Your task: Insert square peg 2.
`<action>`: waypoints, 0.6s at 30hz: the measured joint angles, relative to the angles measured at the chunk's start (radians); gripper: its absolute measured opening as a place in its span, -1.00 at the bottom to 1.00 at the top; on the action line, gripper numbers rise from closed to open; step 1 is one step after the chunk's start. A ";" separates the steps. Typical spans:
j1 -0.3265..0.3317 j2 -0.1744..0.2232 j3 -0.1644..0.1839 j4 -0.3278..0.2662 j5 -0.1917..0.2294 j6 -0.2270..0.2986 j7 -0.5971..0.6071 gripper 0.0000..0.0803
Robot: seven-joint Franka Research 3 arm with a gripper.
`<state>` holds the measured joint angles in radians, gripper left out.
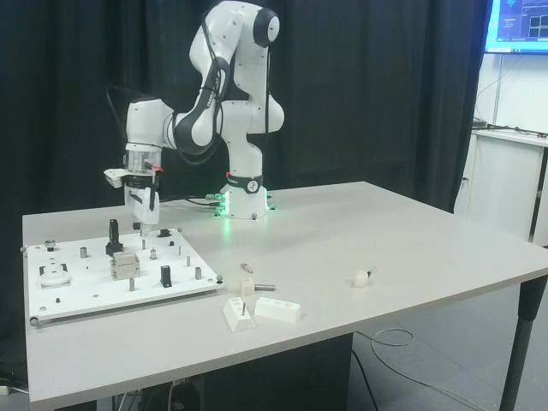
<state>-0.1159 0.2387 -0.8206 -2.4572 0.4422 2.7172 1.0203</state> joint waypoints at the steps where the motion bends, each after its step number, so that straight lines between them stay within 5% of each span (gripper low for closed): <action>1: 0.001 -0.002 0.000 0.002 0.000 0.000 0.005 -0.27; 3: 0.004 -0.005 0.000 0.006 0.000 0.000 0.012 -0.27; 4: 0.006 -0.007 0.000 0.007 0.000 0.000 0.014 0.88; 18: 0.025 -0.019 0.000 0.019 0.000 0.000 0.035 0.99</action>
<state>-0.0905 0.2200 -0.8207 -2.4387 0.4422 2.7173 1.0554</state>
